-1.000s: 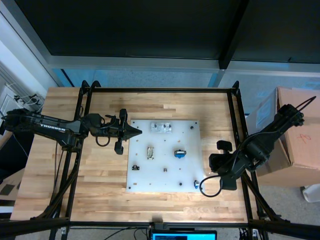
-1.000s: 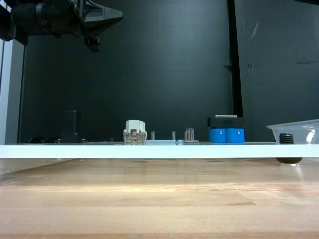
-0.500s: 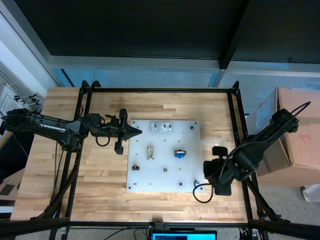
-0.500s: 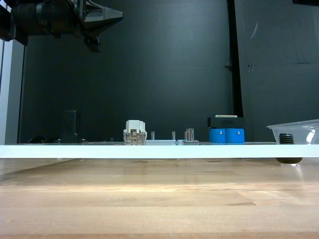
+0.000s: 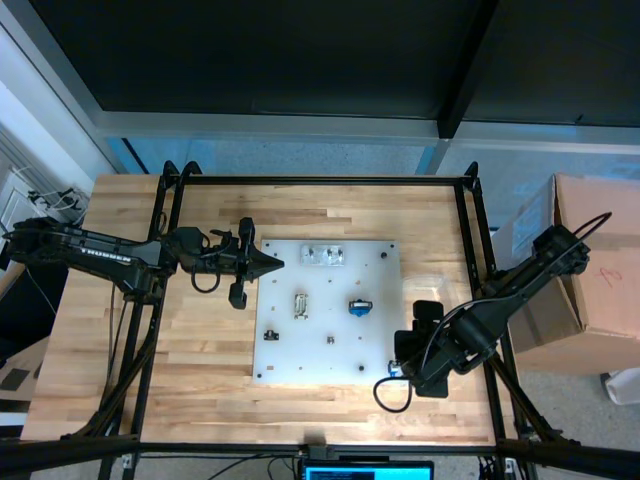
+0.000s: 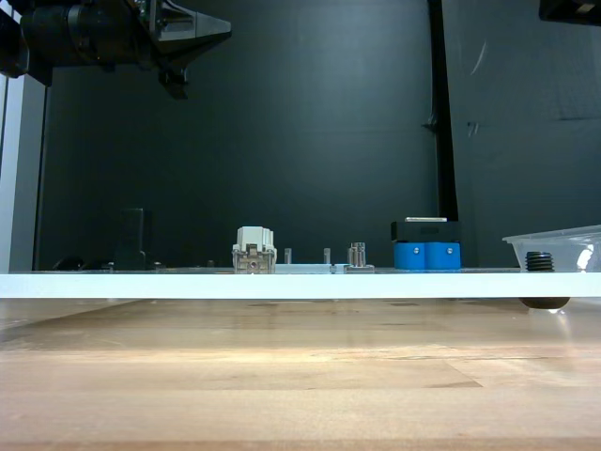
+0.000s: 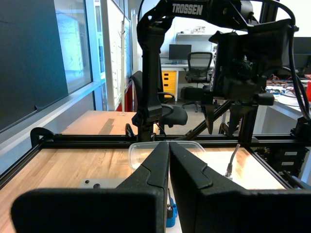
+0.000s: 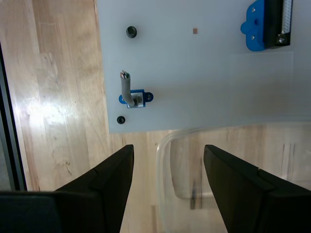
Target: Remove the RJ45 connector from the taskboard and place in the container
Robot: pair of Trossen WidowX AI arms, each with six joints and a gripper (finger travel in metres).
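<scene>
The RJ45 connector (image 8: 133, 98), with a short grey cable stub, sits in its blue holder at the near right corner of the white taskboard (image 5: 320, 340); nothing holds it. In the high view it shows at that corner (image 5: 393, 370). My right gripper (image 8: 167, 170) hovers open above the board's right edge, just right of the connector, with nothing between its fingers (image 8: 116, 179). The clear container (image 8: 194, 160) lies partly under it. My left gripper (image 5: 272, 264) hangs shut above the board's left edge, its fingers (image 7: 169, 160) pressed together.
A blue D-sub connector (image 5: 359, 307) and a grey connector (image 5: 300, 304) stand mid-board, with a metal fitting (image 5: 325, 256) at the far edge. A black frame (image 5: 470, 230) rings the table. A cardboard box (image 5: 590, 280) stands off the right side.
My right gripper has gone from shut to open and moved left and toward the near edge, closer to the board's near right corner. The left arm and the connector have not moved.
</scene>
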